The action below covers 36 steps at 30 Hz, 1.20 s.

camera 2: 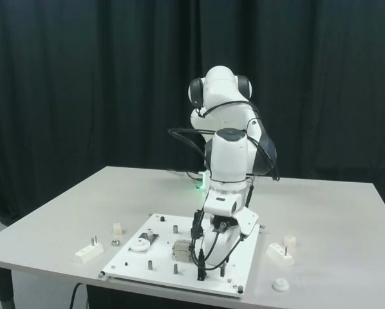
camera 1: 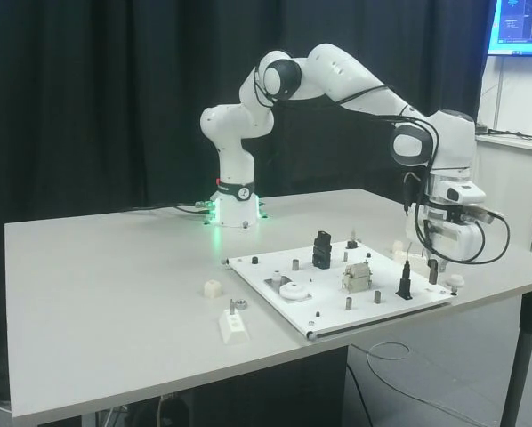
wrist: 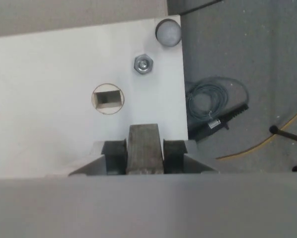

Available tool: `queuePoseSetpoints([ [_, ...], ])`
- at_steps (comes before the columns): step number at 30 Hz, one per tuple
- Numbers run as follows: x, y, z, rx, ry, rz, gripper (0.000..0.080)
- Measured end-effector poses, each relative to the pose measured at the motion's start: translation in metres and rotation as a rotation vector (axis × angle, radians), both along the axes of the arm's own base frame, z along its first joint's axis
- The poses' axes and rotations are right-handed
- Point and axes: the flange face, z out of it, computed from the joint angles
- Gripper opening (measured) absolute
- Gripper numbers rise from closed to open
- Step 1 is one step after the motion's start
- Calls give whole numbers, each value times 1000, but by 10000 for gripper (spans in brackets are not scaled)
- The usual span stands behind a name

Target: Insert square peg 4.

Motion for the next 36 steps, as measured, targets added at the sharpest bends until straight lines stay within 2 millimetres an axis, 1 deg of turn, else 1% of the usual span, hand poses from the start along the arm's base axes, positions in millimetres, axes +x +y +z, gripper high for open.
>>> queuePoseSetpoints([
  [10, 3, -2, -11, -2, 10, 9, 153],
  [27, 1, 0, -16, 0, 39, 10, 153],
  [36, -1, 5, -22, 18, 54, 4, 153],
])
